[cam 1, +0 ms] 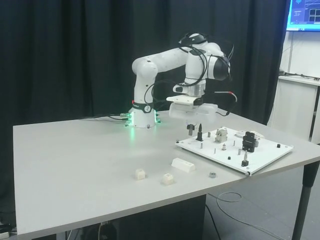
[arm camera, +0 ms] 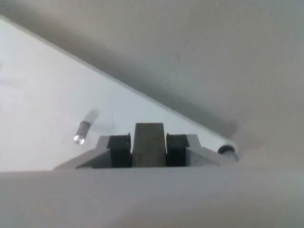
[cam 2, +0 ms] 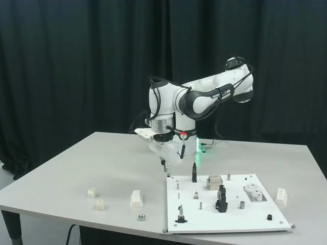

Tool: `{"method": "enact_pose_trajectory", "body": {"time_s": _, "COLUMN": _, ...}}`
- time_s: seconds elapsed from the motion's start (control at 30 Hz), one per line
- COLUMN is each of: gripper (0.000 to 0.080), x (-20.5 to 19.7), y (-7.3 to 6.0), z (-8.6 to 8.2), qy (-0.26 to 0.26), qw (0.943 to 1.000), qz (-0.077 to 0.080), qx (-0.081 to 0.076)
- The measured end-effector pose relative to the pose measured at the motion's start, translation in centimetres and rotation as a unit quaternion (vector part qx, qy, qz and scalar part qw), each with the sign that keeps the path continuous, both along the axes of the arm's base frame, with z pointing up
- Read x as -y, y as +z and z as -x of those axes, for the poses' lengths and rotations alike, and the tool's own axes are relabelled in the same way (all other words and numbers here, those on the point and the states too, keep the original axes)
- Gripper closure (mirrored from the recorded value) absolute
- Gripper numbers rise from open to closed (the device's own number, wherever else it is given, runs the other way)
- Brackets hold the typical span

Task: Insert square peg 4.

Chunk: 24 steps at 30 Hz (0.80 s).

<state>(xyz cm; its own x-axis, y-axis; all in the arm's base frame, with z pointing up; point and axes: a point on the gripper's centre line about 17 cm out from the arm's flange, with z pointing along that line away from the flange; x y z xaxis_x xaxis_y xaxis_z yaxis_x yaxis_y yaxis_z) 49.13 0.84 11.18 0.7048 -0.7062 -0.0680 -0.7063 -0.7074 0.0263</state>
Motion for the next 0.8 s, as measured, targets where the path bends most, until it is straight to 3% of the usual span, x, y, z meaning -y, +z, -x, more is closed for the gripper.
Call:
{"method": "enact_pose_trajectory", "body": {"time_s": 0.4, "gripper": 0.0647, "x": -1.6, "y": -1.3, "z": 2.9, "qy": -0.097, "qw": 0.9952, "qz": 0.001, "qx": 0.009}}
{"method": "enact_pose_trajectory", "body": {"time_s": 0.8, "gripper": 0.0647, "x": -2.8, "y": -2.8, "z": 4.0, "qy": -0.168, "qw": 0.9846, "qz": 0.018, "qx": 0.043}}
